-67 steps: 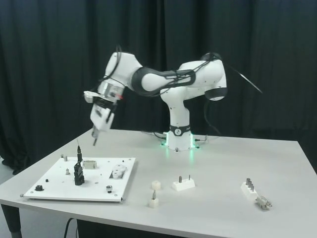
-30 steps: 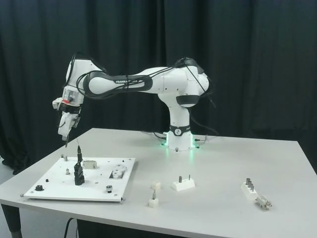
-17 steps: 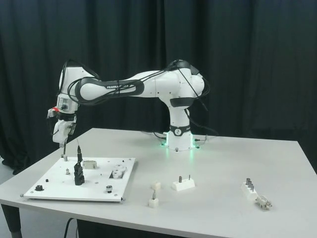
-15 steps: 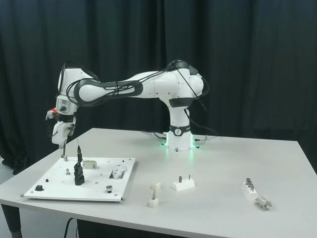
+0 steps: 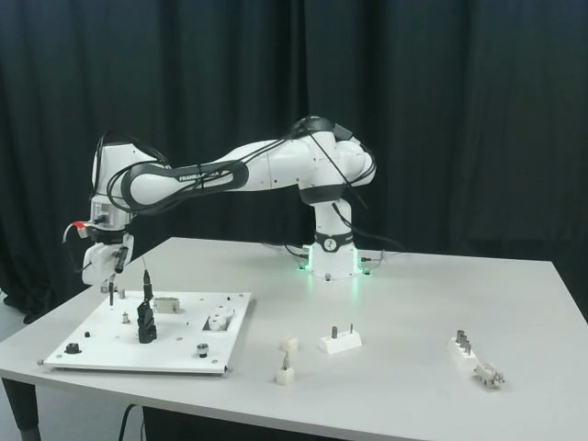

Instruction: Insert square peg 2.

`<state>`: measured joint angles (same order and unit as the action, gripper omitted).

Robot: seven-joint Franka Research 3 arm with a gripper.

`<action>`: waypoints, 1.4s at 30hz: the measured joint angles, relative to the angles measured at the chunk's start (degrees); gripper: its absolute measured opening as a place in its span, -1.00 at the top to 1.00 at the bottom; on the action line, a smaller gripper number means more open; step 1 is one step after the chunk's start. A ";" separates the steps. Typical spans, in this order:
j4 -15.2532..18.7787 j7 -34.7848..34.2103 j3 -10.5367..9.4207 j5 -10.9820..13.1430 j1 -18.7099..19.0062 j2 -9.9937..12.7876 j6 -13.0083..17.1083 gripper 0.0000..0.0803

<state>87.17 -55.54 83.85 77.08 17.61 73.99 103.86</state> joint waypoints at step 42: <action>-6.13 -2.54 -8.02 -3.62 -6.61 0.02 -2.09 0.81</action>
<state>81.04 -58.07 75.83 73.46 11.00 74.01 101.77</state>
